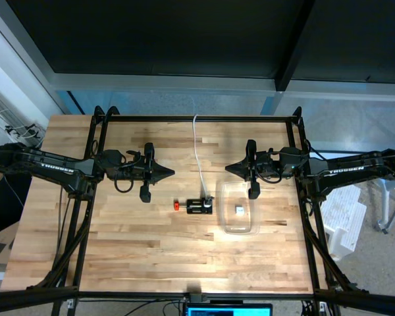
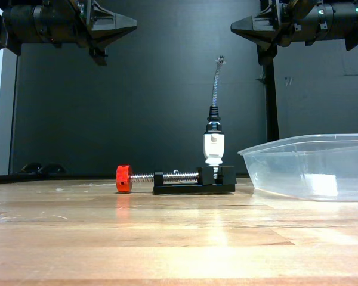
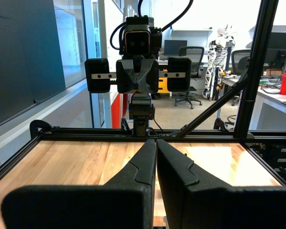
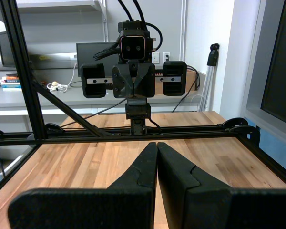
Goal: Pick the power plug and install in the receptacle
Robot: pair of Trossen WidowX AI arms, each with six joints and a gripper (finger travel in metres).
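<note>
I can't make out the power plug. The receptacle (image 2: 213,146) stands upright in its vise (image 2: 194,182), below and between the left gripper (image 1: 171,173) and the right gripper (image 1: 228,168). Both hover with fingers pressed together, holding nothing.

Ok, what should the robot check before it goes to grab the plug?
1. Left gripper parked high over the table's left side, shut: ok.
2. Right gripper high near the clear tray, shut; it needs opening to grab: not ok.
3. Receptacle standing upright in the vise: ok.
4. Power plug found: cannot tell; only a small white cube shows in the tray.
</note>
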